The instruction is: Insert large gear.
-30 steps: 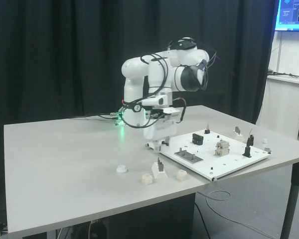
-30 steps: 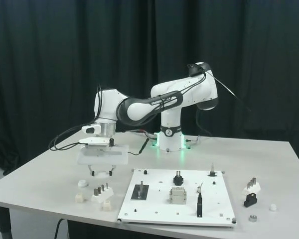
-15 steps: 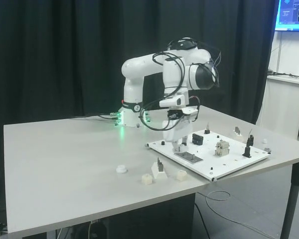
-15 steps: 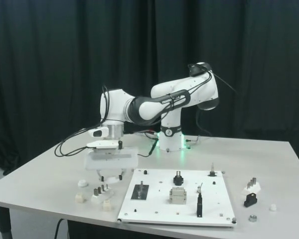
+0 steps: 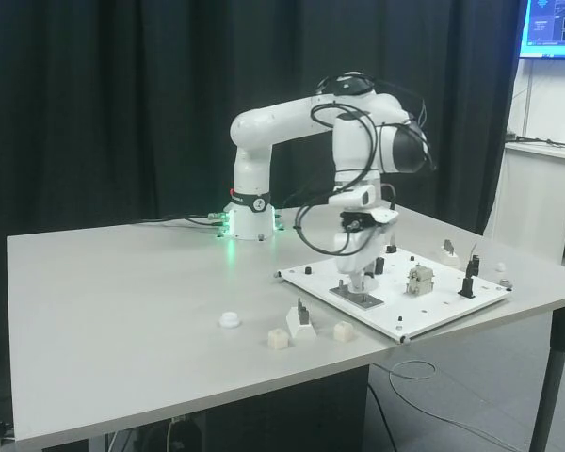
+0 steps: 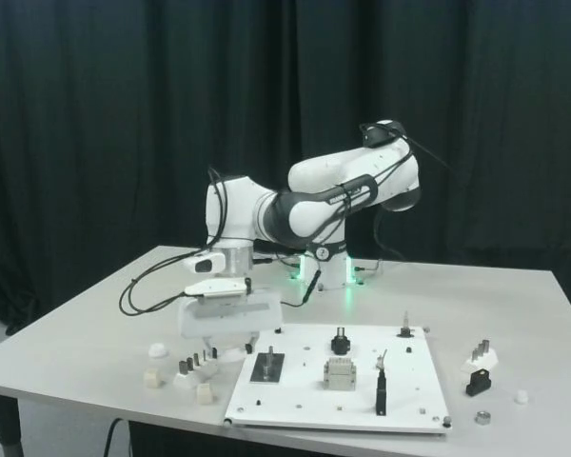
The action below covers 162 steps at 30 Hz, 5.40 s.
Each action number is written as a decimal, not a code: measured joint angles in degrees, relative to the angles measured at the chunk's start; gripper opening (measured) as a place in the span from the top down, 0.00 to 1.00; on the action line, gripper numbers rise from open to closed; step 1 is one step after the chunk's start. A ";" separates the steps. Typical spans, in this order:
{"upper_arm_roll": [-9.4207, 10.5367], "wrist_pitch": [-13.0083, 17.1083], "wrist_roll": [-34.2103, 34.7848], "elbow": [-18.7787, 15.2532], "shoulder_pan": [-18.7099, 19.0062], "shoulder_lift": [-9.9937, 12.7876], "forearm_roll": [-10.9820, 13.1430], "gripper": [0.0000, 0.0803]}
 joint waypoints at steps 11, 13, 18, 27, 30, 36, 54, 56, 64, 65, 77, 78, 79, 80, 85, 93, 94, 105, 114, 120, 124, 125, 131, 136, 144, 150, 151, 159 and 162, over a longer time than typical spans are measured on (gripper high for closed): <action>0.84 -0.66 2.87 2.65 0.88 0.00 -3.74 0.26; 0.93 -1.22 3.43 3.06 0.99 0.01 -4.54 0.26; 0.99 -2.77 4.31 3.55 1.43 0.02 -5.96 0.26; 1.11 -3.16 5.26 3.71 2.16 0.06 -7.18 0.26; 1.12 -3.10 5.48 3.71 2.24 0.06 -7.24 0.26; 1.18 -3.05 5.73 3.56 2.31 0.06 -7.82 0.26; 1.51 -2.63 5.84 1.41 4.08 0.24 -8.73 0.26; 1.68 -2.31 5.84 1.24 4.28 0.25 -8.76 0.26; 2.29 -1.10 5.84 0.43 5.08 0.25 -9.70 0.26; 2.36 -0.93 5.84 0.25 5.20 0.25 -9.77 0.26; 2.95 0.50 5.84 -1.62 6.40 0.26 -10.00 0.26; 2.99 0.53 5.84 -1.75 6.48 0.27 -10.00 0.26; 3.03 0.57 5.83 -1.86 6.55 0.29 -10.00 0.26; 3.09 0.60 5.83 -1.94 6.61 0.31 -10.00 0.26; 3.42 0.66 5.83 -2.21 6.70 0.52 -10.00 0.26; 3.62 0.68 5.70 -3.17 7.01 0.52 -10.00 0.26; 3.64 0.72 5.66 -3.35 7.07 0.52 -10.00 0.26; 3.66 1.09 5.10 -4.01 7.39 0.65 -9.95 0.26; 3.78 1.19 4.62 -4.57 7.97 1.07 -9.43 0.26; 3.83 1.50 4.10 -4.69 7.98 1.07 -9.06 0.26; 4.01 1.87 3.48 -4.88 7.99 1.08 -8.74 0.26; 4.01 1.89 3.38 -4.91 8.00 1.08 -8.70 0.26; 4.01 1.93 3.29 -5.02 8.08 1.12 -8.67 0.26; 4.00 1.93 3.28 -5.13 8.19 1.17 -8.67 0.26; 4.02 2.06 1.02 -5.16 8.20 1.17 -8.67 0.26; 4.06 2.45 0.93 -5.15 8.24 1.17 -8.54 0.15; 4.02 2.48 0.94 -5.15 8.25 1.17 -8.54 0.15; 2.40 2.36 3.49 -5.14 8.18 1.20 -9.04 0.01; 1.37 1.84 5.78 -5.14 8.11 1.34 -9.68 0.01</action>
